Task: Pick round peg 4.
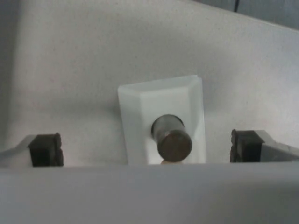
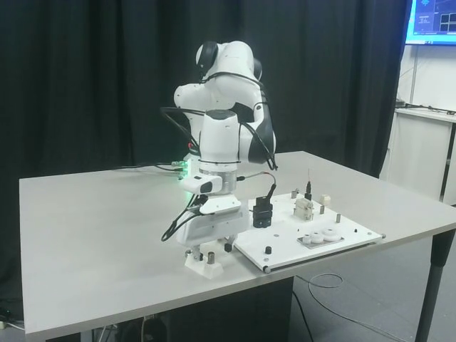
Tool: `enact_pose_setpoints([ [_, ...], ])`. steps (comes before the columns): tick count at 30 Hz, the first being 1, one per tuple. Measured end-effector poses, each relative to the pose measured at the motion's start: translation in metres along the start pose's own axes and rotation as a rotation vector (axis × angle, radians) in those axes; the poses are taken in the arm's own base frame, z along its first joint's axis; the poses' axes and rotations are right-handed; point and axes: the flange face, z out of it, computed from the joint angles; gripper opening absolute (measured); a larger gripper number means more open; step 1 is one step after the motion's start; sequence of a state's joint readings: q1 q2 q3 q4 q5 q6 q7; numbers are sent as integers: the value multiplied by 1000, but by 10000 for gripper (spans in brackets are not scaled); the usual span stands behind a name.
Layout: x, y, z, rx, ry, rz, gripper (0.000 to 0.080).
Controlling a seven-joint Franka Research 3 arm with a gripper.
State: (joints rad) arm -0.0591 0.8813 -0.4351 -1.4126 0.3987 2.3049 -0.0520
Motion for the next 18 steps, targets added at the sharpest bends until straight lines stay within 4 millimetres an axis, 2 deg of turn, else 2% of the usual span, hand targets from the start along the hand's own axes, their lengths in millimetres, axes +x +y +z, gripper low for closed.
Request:
enact_pose_setpoints([
  [16, 2, -1, 5, -4, 0, -29, 800],
  [17, 2, -1, 5, -4, 0, -30, 661],
  [18, 3, -1, 6, -5, 0, -30, 661],
])
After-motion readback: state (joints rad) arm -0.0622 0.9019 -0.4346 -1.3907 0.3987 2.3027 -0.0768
